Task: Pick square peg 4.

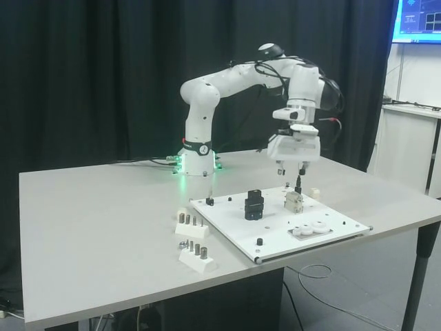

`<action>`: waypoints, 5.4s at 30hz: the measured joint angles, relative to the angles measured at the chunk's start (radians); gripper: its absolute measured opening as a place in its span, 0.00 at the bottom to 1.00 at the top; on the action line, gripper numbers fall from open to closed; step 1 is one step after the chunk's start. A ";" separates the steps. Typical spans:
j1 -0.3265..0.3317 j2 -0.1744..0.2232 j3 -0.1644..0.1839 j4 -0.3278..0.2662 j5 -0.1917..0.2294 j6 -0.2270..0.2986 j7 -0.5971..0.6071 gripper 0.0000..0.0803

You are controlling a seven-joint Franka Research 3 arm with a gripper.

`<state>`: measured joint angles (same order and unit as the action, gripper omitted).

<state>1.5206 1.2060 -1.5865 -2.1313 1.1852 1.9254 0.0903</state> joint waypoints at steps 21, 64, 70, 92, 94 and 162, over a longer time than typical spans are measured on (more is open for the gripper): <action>-0.099 0.000 -0.162 -0.099 -0.097 -0.038 -0.522 1.00; -0.386 0.020 -0.141 -0.159 0.017 -0.055 -1.196 1.00; -0.417 0.033 -0.128 -0.159 0.074 -0.055 -1.273 1.00; -0.525 0.057 -0.040 -0.096 0.138 -0.054 -1.392 1.00; -0.538 0.057 -0.029 -0.084 0.138 -0.055 -1.407 1.00; -0.833 0.110 0.191 0.166 0.142 -0.095 -1.408 1.00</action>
<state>0.6871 1.3161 -1.3953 -1.9655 1.3269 1.8306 -1.3177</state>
